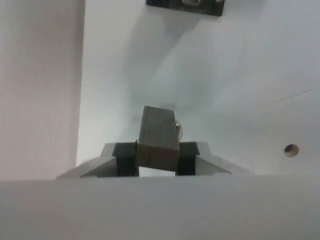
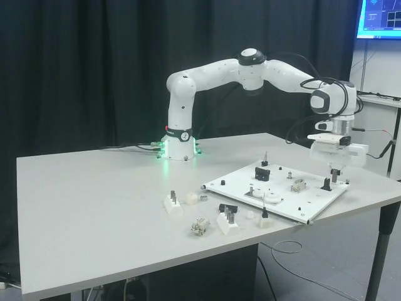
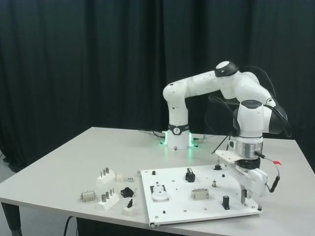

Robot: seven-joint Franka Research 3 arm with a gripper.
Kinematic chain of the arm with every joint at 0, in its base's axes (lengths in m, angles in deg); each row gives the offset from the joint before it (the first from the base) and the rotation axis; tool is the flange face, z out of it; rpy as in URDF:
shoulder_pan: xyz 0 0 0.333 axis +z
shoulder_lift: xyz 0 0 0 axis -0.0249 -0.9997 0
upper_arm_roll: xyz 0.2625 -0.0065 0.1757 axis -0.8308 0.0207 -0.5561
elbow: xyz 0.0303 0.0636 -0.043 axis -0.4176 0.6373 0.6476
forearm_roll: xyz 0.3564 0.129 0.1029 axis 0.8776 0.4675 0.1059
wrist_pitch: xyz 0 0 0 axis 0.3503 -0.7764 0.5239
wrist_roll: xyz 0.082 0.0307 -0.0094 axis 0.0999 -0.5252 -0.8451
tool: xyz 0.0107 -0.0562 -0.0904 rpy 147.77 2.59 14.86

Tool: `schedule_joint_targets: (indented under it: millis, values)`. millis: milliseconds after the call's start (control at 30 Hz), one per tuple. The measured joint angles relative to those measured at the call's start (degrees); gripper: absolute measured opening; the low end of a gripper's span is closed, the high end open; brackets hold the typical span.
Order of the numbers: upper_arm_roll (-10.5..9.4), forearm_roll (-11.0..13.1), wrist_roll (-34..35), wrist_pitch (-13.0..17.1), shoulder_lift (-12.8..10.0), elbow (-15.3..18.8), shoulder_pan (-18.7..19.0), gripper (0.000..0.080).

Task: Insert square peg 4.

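hand pinching square-sided grey peg | over smooth white board | peg face apparently matte

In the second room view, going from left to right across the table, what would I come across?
White holder blocks with pins → white board → black block on the board → gripper holding the square peg over the board's right edge.

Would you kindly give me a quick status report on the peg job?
Gripper shut on the square peg. Peg hanging above the white board, near its edge, not yet inserted. Nothing seen in the way beneath it.
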Motion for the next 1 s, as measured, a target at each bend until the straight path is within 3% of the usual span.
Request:
schedule_joint_targets:
  millis: [1000]
  values:
    - [-0.92,-1.3,4.3,-1.1,0.0,-1.2,-0.8,0.0154]
